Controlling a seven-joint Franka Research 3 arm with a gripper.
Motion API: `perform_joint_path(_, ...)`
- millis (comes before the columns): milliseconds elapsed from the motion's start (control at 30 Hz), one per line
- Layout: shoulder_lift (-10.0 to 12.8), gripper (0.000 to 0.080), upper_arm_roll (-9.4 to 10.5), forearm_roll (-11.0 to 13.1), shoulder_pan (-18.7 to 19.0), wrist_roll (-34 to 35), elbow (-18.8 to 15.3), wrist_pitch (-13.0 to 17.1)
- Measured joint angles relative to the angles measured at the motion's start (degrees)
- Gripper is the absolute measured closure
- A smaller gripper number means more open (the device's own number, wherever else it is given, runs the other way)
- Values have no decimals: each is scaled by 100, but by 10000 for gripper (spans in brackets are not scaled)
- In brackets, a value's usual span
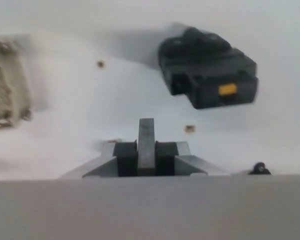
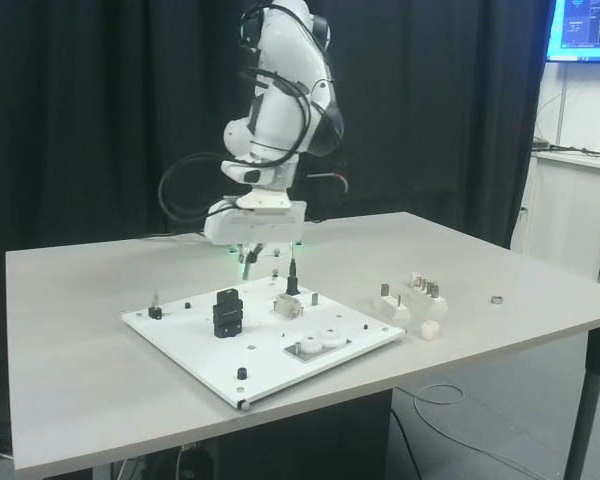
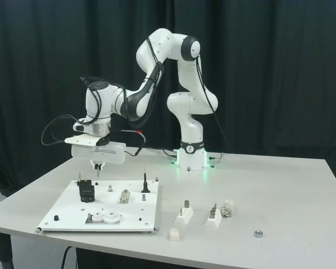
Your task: Insert square peg 2.
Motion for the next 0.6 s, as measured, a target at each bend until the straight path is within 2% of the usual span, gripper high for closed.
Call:
perform_joint_path(367,165,731,-207,46,-177,-688,2,70)
perform_joint_path(600,280,731,-283,323,-336,-1311,2,272)
